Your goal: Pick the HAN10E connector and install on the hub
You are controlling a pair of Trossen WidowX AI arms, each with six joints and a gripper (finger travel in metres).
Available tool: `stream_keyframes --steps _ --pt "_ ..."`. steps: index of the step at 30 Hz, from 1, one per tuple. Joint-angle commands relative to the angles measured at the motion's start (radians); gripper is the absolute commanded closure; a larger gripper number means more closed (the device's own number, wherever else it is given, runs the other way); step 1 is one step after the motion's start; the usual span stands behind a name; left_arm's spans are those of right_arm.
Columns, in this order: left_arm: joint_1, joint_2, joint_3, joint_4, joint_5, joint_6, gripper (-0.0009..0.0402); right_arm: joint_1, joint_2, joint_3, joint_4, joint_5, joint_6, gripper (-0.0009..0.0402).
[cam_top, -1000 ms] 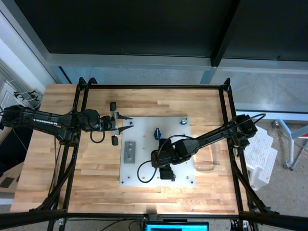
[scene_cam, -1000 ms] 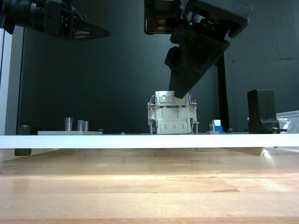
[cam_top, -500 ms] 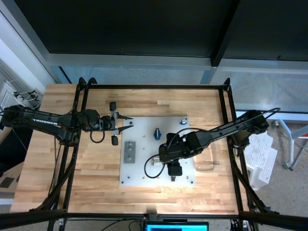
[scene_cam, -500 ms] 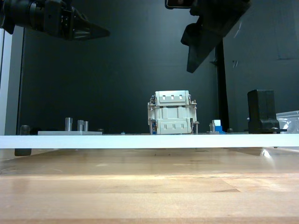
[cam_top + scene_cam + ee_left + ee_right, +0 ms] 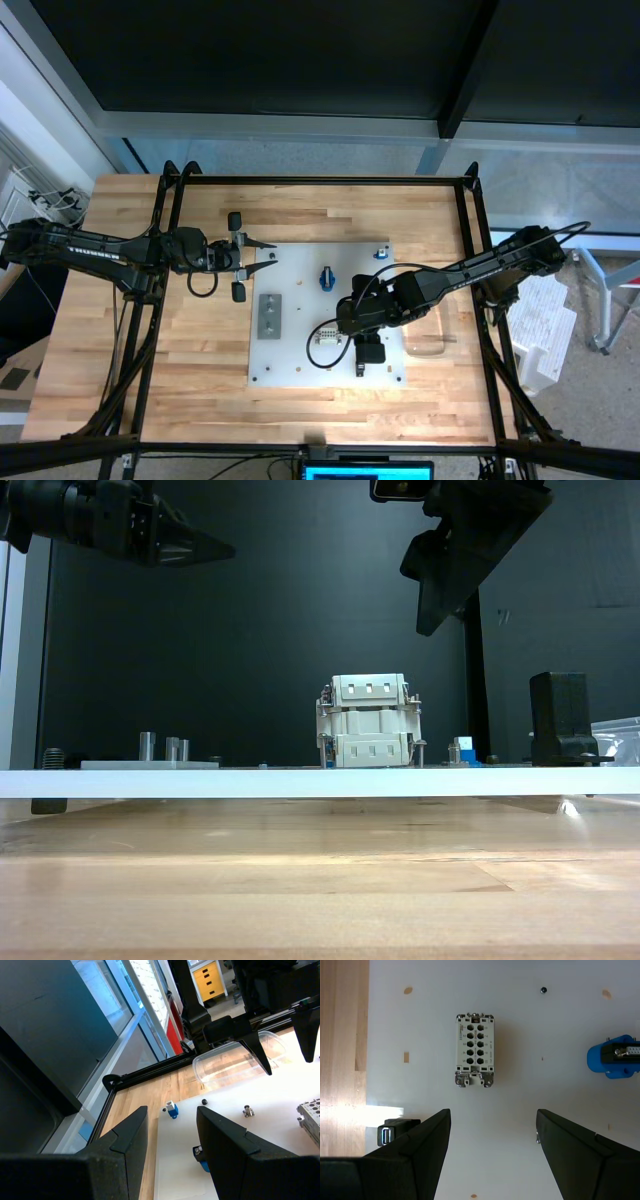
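The beige-grey HAN10E connector point(image 5: 474, 1050) sits upright on top of the hub point(image 5: 367, 748), which is fixed to the white plate point(image 5: 300, 365); in the low view the connector point(image 5: 367, 690) forms the upper tier of the stack. From above, the connector point(image 5: 326, 338) covers the hub. My right gripper point(image 5: 493, 1115) hovers well above the stack and slightly to its right point(image 5: 432, 615), open, with nothing between its fingers. My left gripper point(image 5: 265, 256) is parked open at the plate's far left edge, high above the board point(image 5: 200, 548).
A blue knob-like part point(image 5: 326, 277) and a small blue piece point(image 5: 381, 252) stand on the plate beyond the connector. A grey metal block point(image 5: 270, 315) lies to its left and a black part point(image 5: 368, 352) to its right. A clear plastic tub point(image 5: 432, 330) lies off the plate's right edge.
The right gripper has let go of the connector and risen up and to the right. The connector stays seated on the hub. The left arm has not moved.
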Motion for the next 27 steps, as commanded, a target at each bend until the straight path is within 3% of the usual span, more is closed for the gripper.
stream_keyframes --steps 1,3,7,10,16,19,22,26,27 --pt "0.000 0.000 0.000 0.000 0.000 0.000 0.0262 -0.002 -0.030 -0.011 0.020 0.007 -0.006 0.0174" --pt "0.000 0.000 0.000 0.000 0.000 0.000 0.0262 -0.009 -0.083 -0.050 0.071 0.028 -0.011 0.0190" --pt "0.000 0.000 0.000 0.000 0.000 0.000 0.0262 -0.054 -0.213 -0.169 0.223 0.038 -0.013 0.0235" --pt "0.000 0.000 0.000 0.000 0.000 0.000 0.0262 -0.095 -0.322 -0.262 0.340 0.082 -0.049 0.0275" --pt "0.000 0.000 0.000 0.000 0.000 0.000 0.0262 -0.198 -0.496 -0.421 0.620 0.074 -0.167 0.0357" --pt "0.000 0.000 0.000 0.000 0.000 0.000 0.0262 -0.247 -0.562 -0.487 0.734 0.026 -0.226 0.0397" --pt "0.000 0.000 0.000 0.000 0.000 0.000 0.0262 -0.300 -0.609 -0.551 0.865 -0.018 -0.235 0.0387" --pt "0.000 0.000 0.000 0.000 0.000 0.000 0.0262 -0.375 -0.648 -0.634 1.042 -0.141 -0.236 0.0395" --pt "0.000 0.000 0.000 0.000 0.000 0.000 0.0262 -0.392 -0.656 -0.655 1.082 -0.153 -0.233 0.0392"
